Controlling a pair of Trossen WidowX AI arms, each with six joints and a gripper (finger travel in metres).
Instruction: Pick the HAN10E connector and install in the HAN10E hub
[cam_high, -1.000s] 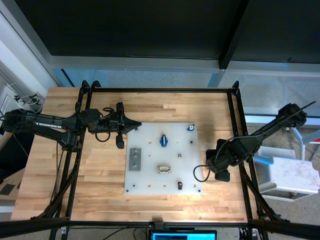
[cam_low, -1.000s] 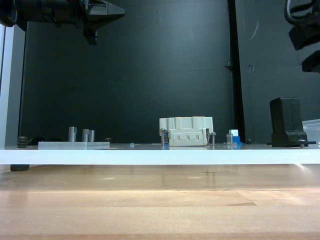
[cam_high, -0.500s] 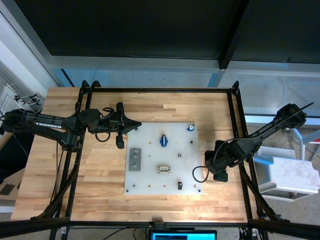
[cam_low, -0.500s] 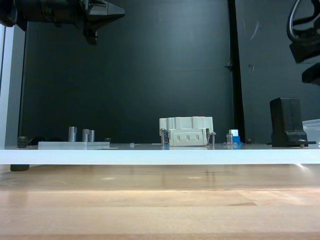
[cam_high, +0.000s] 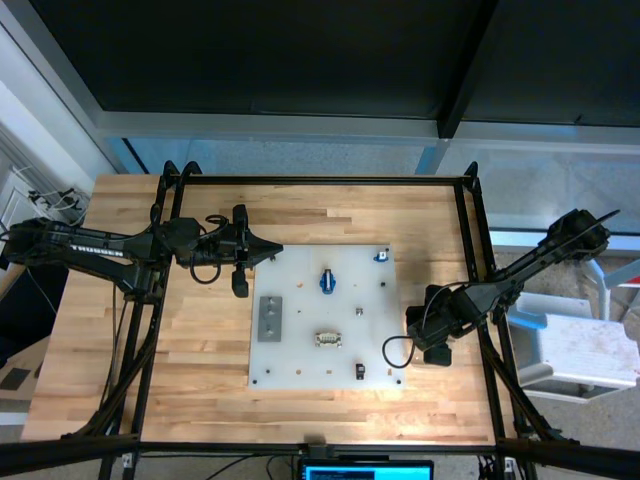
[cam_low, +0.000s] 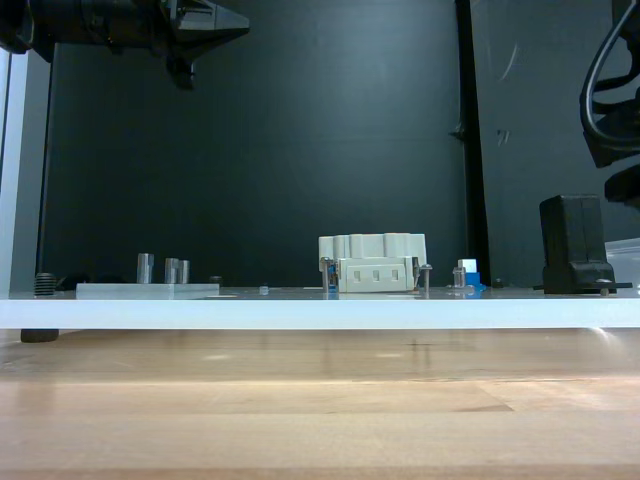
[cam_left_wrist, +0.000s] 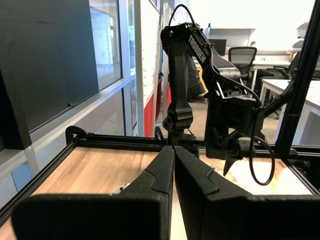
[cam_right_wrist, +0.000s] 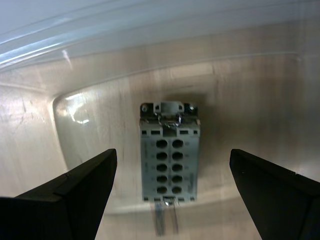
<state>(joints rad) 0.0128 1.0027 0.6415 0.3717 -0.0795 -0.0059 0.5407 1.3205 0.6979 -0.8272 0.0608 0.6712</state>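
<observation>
Right gripper (cam_high: 431, 334) seemingly lower, wide above HAN10E connector (cam_right_wrist: 170, 159) | left gripper (cam_high: 274, 250) unmoved aloft

From above, the right gripper (cam_high: 432, 336) hangs over the wooden worktop (cam_high: 200, 340) just beside the white plate (cam_high: 300, 367). Its own black body hides its fingers and the pale grey block with two rows of dark holes (cam_right_wrist: 170, 156) under it. In the low view the picture's edge cuts most of this gripper off. The left gripper (cam_left_wrist: 173, 148), high over the plate's far left corner, has its finger bases cut off in its own camera. From above, the small beige socket with silvery ends (cam_high: 327, 341) is too small to show its holes.
</observation>
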